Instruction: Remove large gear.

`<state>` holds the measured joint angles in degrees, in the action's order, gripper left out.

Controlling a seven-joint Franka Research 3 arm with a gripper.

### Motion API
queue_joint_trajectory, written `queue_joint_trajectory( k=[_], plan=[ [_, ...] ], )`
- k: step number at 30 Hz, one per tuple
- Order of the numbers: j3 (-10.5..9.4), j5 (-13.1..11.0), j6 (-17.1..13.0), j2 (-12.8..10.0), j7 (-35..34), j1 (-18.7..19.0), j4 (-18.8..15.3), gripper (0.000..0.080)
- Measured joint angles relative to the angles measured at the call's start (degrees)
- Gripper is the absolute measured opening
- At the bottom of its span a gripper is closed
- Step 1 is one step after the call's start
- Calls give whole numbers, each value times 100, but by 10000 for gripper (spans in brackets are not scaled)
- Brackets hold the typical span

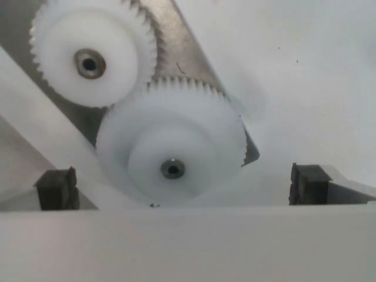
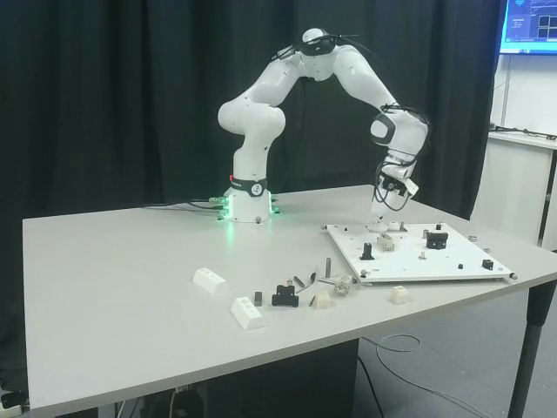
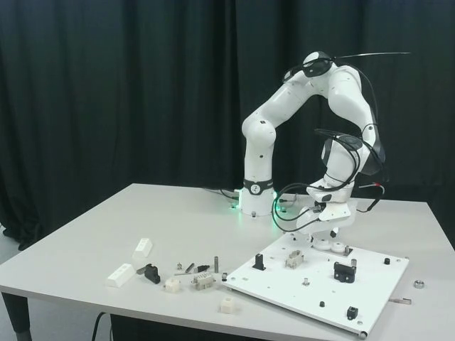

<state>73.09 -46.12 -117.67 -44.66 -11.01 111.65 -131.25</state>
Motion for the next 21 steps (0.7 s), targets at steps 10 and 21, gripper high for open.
queue_joint_trajectory(
  k=[10,21],
  plan=[
    [-6,-114,-13,-45,73,0,-27,800],
    [-51,-311,-15,-123,170,6,-36,800]
  ],
)
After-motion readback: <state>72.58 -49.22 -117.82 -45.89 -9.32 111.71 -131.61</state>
